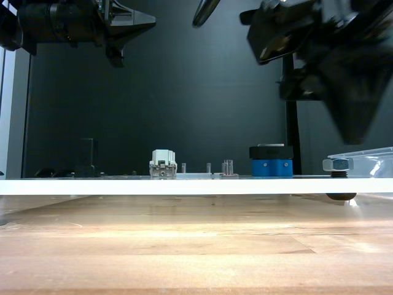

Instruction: Unfasten the M12 nut and place it in the container

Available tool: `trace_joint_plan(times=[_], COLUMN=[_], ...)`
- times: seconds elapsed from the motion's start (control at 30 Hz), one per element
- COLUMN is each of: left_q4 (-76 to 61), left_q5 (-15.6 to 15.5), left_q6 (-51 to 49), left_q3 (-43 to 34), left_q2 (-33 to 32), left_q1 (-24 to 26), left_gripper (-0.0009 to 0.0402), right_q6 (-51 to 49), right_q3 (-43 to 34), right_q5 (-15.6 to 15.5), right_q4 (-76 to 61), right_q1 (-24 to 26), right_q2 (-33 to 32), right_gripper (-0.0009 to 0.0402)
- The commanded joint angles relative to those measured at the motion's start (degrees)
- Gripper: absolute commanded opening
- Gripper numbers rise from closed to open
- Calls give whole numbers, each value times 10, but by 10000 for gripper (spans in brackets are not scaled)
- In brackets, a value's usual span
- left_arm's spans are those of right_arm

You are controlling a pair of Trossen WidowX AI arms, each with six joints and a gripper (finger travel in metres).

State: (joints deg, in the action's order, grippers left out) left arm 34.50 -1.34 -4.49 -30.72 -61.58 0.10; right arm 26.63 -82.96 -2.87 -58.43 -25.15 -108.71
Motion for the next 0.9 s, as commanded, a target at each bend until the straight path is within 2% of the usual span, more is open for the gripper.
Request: trace_joint_plan(times=[0.03,0.2,0.37,0.5,0.67,0.77,0.9], left_q4=[0,0,0,0,0,0,0], left_q5=[0,0,0,0,0,0,0], left_q6=[0,0,0,0,0,0,0], left_q3=[0,0,0,0,0,0,0], left_q2=[0,0,0,0,0,0,0], left_q1=[0,0,0,0,0,0,0], left_gripper=[0,0,0,0,0,0,0], right_q6=[33,107,87,121,258,300,311], right_q3=[0,-14,-22,-24,-24,-24,-28], right_q5=[1,0,-32,-25,-10,-12,-12], right_q4=[7,9,9,15,27,33,32], right_q1=[0,0,-1,-2,-2,-2,-2], right_q2=[0,0,0,-3,-2,-2,-3], right_gripper=[0,0,0,0,5,35,104])
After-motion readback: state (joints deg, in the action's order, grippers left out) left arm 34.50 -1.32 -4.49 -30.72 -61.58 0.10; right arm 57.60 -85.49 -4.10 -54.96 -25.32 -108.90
